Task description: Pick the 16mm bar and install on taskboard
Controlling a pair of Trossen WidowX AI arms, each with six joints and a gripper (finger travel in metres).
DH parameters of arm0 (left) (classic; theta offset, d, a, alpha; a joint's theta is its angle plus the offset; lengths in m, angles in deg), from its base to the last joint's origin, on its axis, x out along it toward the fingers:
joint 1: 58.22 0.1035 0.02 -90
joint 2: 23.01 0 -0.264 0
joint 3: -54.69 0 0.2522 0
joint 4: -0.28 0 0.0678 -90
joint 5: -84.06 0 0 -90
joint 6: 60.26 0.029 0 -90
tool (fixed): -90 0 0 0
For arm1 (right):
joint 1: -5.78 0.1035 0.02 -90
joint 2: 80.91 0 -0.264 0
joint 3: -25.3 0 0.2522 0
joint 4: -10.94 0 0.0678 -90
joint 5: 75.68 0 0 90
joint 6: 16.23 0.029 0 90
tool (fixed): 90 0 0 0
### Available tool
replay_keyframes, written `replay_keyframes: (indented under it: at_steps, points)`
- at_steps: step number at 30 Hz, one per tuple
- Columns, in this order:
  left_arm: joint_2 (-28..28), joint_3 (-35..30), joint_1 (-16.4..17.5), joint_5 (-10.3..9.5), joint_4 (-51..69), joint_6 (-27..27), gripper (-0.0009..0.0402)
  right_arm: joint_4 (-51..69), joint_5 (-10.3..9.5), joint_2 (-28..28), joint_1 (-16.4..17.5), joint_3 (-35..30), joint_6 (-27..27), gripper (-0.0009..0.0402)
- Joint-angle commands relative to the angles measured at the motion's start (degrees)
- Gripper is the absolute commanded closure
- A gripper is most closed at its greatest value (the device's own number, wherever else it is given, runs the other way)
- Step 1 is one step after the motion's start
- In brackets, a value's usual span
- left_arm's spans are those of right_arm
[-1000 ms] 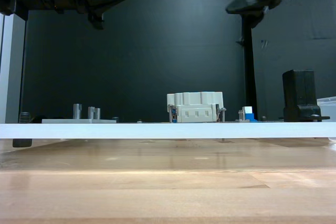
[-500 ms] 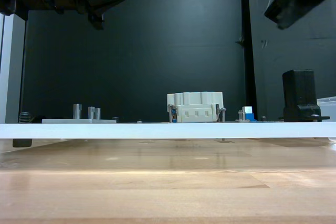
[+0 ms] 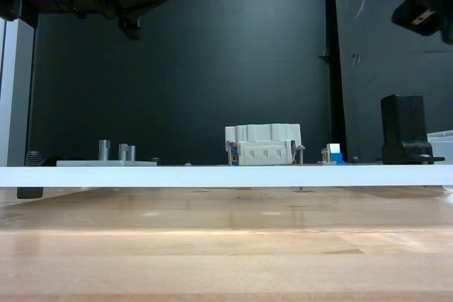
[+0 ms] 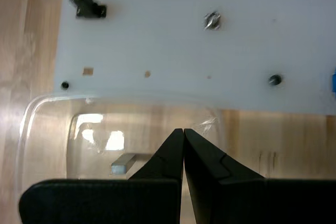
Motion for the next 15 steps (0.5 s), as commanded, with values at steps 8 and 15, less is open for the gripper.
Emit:
replay_keyframes:
  at_steps: [8,15]
  points:
    - [0.0,0.0,0.0,0.0,0.0,0.0,0.0393,1.8,1.11,5.7,11.4,0.0,10.7,0.0393]
    - [0.0,0.0,0.0,0.0,0.0,0.0,0.0393,1.9,1.05,10.4,15.8,0.1,14.2,0.0393]
